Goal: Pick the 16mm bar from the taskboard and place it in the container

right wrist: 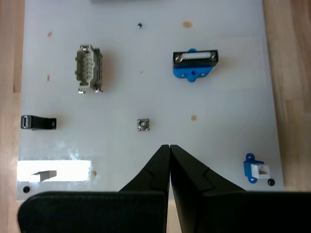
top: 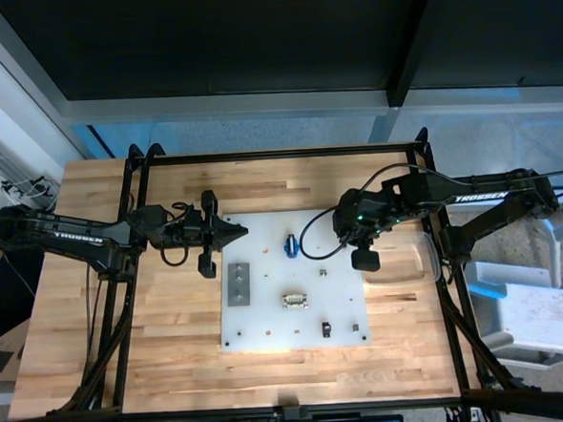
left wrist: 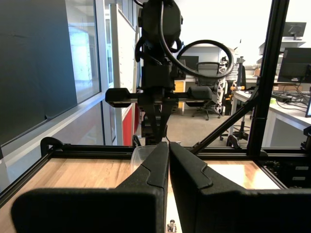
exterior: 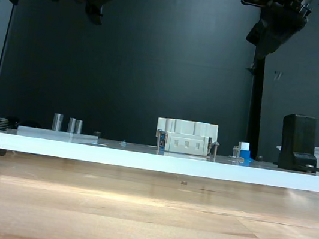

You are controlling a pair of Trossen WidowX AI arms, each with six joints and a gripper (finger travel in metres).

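The white taskboard (top: 269,326) lies in the middle of the wooden tabletop (top: 175,351). On its left part is the grey block (top: 238,282). In the low view, short metal pegs stand upright on this block, at the left of the frame. The bar (exterior: 57,121) appears to be the widest of them, the leftmost one, though I cannot be fully sure. It stands in the block and no tool touches it. Also on the board are the blue knob (top: 290,246), the metal connector (top: 294,300) and the small black piece (top: 326,328).

The container (top: 409,261) sits on the tabletop just beside the right edge of the board.

The left tool (top: 237,234) hangs high above the upper left corner of the board and points to the right. Its fingers (left wrist: 155,165) are clenched together with nothing between them. The right tool (top: 366,259) hangs high above the right edge of the board, near the container, and points down. Its fingers (right wrist: 155,170) are clenched as well and hold nothing.
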